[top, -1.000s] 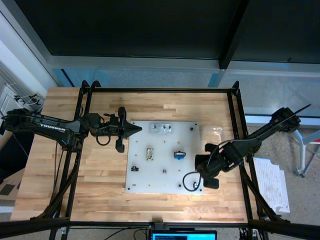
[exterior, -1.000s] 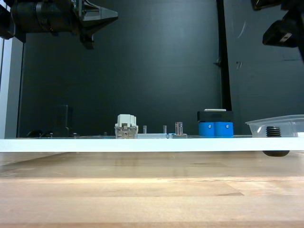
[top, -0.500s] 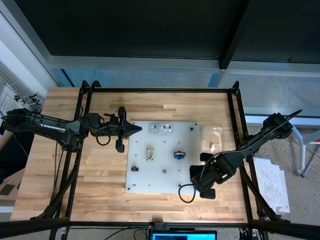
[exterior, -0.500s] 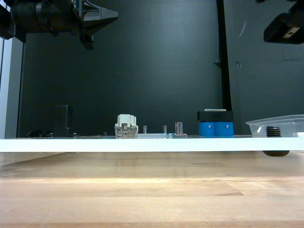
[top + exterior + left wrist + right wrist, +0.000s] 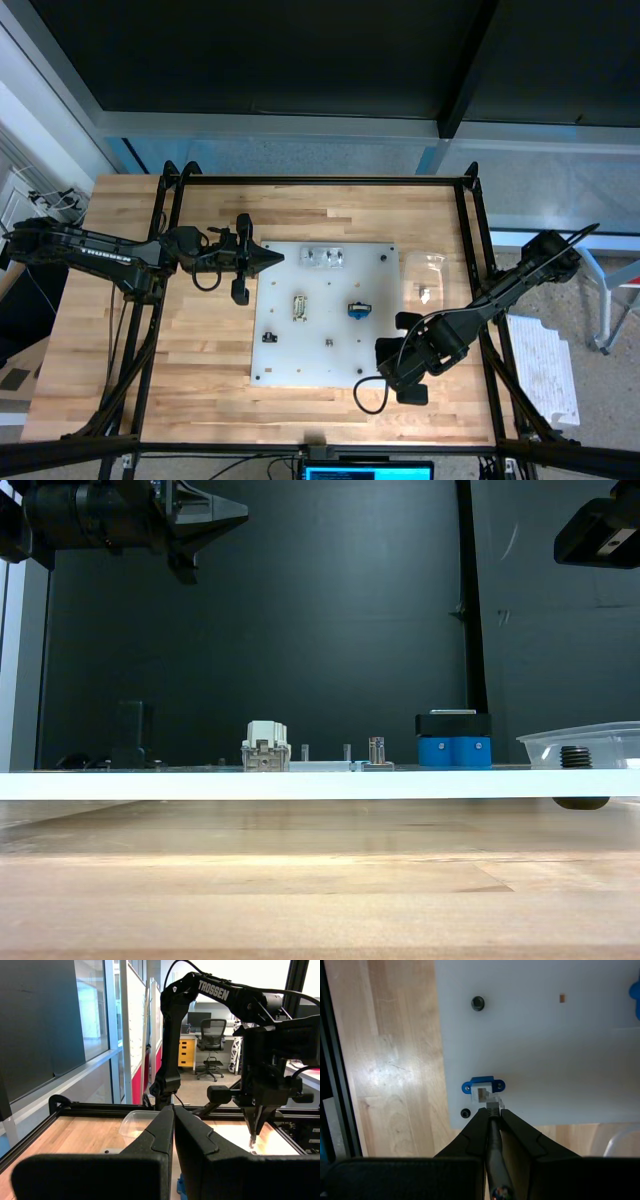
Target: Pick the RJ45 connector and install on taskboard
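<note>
Two grippers, one connector. Right gripper clamped on the lone RJ45 connector, lined up over the single blue socket by the taskboard edge. Left gripper pinched shut, empty, high over the board's left edge. One clear tray off right. Connector visible only from the right wrist, lost from above

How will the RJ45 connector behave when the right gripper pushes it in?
Probably light: the RJ45 connector looks tiny in the right gripper, above the taskboard's blue socket. Its cable loops loosely, so likely floppy. The left gripper hangs shut over the board's left edge.
</note>
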